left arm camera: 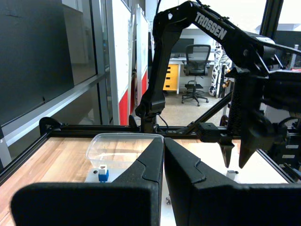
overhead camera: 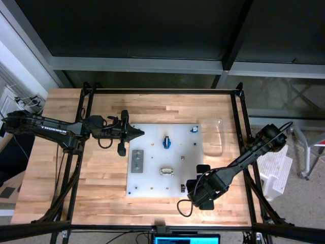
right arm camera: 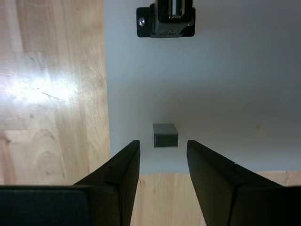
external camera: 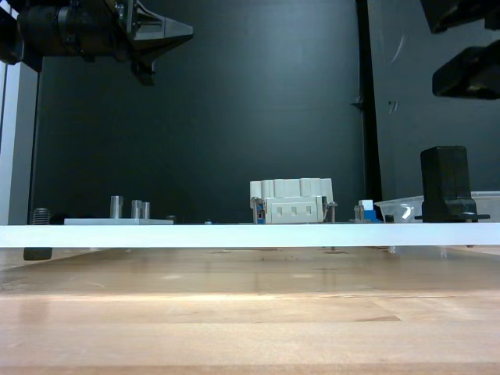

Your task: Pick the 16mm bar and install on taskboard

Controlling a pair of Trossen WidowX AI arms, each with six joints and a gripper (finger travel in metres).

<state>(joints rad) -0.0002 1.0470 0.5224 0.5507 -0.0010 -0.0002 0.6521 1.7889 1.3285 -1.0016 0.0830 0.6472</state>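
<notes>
Approach step: the right tool point(right arm camera: 162, 145), spread wide and empty, hung over the taskboard's point(right arm camera: 221, 89) 5 o'clock corner above what looked like the 16mm bar point(right arm camera: 165, 135), so lowering and closing seemed due; the left tool point(left arm camera: 163, 142), pinched together on nothing, sat at 10 o'clock.

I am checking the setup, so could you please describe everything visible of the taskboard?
The taskboard is a flat white square plate lying on the wooden table, bearing a grey block, a blue knob and a beige connector. The shut left gripper hangs above its far left corner; the open right gripper hangs above its near right corner.
</notes>
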